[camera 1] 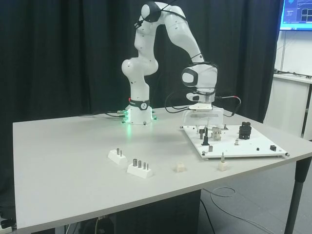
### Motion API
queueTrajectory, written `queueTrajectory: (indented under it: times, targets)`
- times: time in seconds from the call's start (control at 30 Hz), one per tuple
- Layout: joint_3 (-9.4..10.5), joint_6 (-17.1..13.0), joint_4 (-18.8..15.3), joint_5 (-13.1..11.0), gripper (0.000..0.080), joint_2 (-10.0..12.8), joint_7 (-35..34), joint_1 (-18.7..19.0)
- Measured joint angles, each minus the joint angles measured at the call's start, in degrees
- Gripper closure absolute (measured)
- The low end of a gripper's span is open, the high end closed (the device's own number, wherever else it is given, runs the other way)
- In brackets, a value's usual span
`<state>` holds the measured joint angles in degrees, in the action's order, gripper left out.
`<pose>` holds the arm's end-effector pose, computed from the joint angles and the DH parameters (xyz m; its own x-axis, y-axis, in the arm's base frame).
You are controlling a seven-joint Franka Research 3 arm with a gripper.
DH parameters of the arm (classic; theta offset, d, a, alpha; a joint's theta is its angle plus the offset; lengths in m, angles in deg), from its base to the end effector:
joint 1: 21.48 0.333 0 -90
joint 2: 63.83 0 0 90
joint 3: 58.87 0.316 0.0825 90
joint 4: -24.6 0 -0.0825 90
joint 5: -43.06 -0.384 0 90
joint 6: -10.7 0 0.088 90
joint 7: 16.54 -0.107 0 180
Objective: Insert square peg 3.
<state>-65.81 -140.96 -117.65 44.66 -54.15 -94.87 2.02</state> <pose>0.4560 0.1349 0.2238 0.4959 -0.8678 0.0319 -0.8684 -0.4958 0.0108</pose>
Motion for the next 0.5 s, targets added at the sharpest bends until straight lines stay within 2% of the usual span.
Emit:
queueTrajectory:
  times: [0.5]
  targets:
    - [0.0, 0.1, 0.58, 0.0, 0.0689, 0.38, 3.09, -0.24]
